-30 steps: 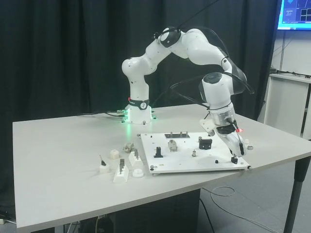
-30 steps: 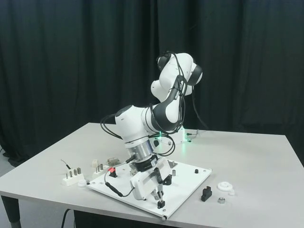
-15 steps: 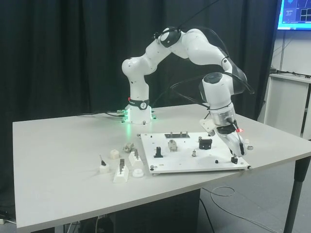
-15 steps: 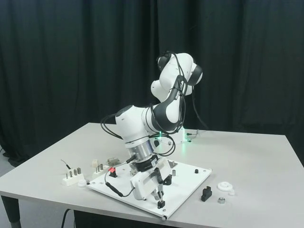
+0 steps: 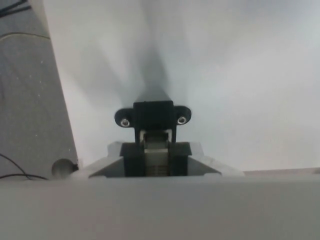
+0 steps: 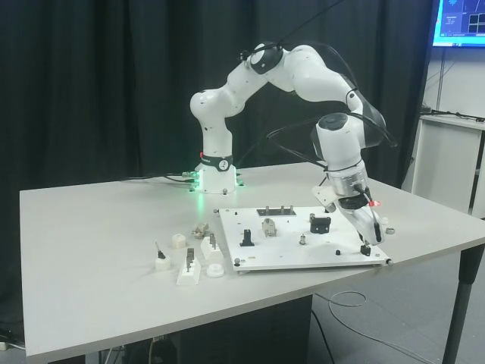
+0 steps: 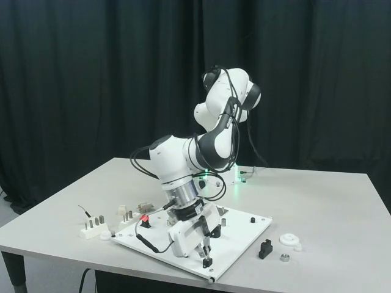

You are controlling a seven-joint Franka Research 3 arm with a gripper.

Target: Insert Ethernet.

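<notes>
The black Ethernet socket [image 5: 153,117], held by two screws, sits at the near corner of the white board [image 6: 288,254], close to the table's edge. My gripper [image 6: 365,243] slants down onto it, its black fingers [image 5: 131,159] shut on a pale Ethernet plug [image 5: 157,149] whose tip meets the socket's opening. How deep the plug sits cannot be told. In the second room view the gripper [image 7: 206,254] stands right over the socket [image 7: 207,263] at the board's front corner.
The board carries a black bracket [image 6: 321,223], another black mount [image 6: 247,237] and small pegs. White blocks with pins [image 6: 189,267] lie beside the board. A white gear [image 7: 287,239], a black part [image 7: 265,248] and a nut [image 7: 285,257] lie on the table [image 6: 91,250].
</notes>
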